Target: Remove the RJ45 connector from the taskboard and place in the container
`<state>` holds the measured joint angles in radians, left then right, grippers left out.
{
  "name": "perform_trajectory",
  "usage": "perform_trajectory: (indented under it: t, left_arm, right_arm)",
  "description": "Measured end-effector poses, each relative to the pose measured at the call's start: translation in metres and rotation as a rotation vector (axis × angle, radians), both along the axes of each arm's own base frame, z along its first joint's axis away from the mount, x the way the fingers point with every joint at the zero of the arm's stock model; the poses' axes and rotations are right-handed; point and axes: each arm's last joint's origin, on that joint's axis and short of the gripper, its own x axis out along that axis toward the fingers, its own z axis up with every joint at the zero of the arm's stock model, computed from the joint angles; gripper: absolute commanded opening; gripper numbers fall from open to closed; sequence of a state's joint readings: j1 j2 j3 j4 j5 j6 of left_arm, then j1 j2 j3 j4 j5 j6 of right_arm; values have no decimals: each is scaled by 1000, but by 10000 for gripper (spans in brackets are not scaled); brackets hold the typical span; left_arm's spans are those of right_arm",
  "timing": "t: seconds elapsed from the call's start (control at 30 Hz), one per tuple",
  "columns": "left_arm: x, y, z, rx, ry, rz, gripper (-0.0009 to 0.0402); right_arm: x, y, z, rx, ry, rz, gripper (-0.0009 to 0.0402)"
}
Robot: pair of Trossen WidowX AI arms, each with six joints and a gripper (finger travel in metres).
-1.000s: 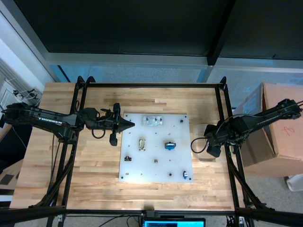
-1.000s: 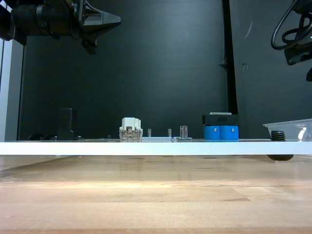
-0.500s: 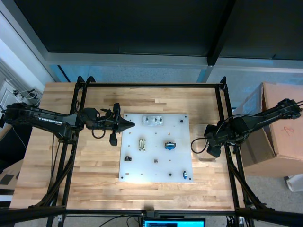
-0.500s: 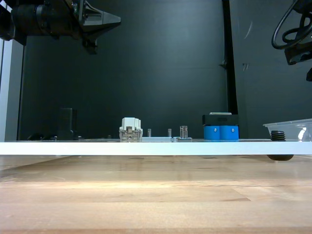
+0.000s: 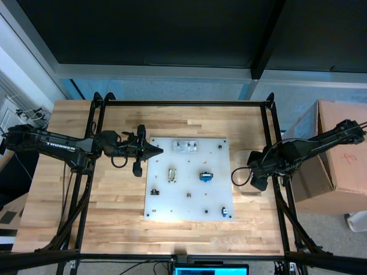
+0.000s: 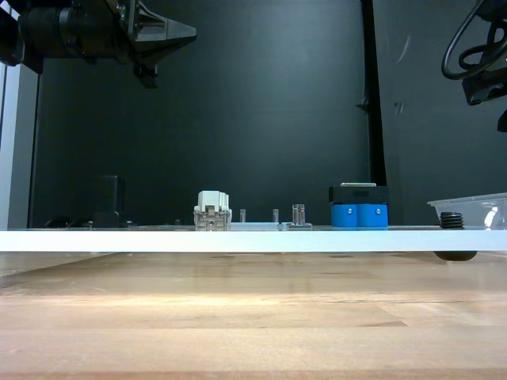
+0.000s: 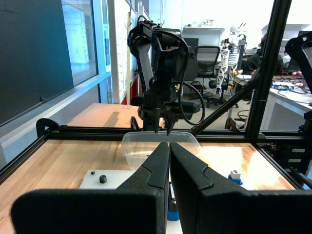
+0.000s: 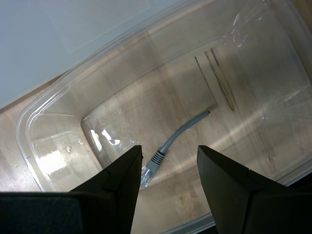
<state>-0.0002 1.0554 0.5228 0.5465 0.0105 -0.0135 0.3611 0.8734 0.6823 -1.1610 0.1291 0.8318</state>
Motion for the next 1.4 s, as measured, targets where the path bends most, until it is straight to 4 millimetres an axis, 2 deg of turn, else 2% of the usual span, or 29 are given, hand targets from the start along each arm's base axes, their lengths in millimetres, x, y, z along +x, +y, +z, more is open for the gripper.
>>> perform_trajectory:
  t: [0.2,0.53,0.83,1.1,1.27,1.4]
  left_arm:
    - [0,0,0,0,0,0,0]
    - [0,0,0,0,0,0,0]
    - [0,0,0,0,0,0,0]
    - [0,0,0,0,0,0,0]
    - [0,0,0,0,0,0,0]
    - [0,0,0,0,0,0,0]
  right_arm:
    - [0,0,0,1,-6,4,156]
    - [15,4,5,-33,-181,54,140]
    - [40,6,21,-184,-478,228,107]
    - [68,-13,49,-315,-800,338,60]
    - [78,-33,66,-348,-992,411,-5]
    - [81,-47,79,-384,-1125,375,6]
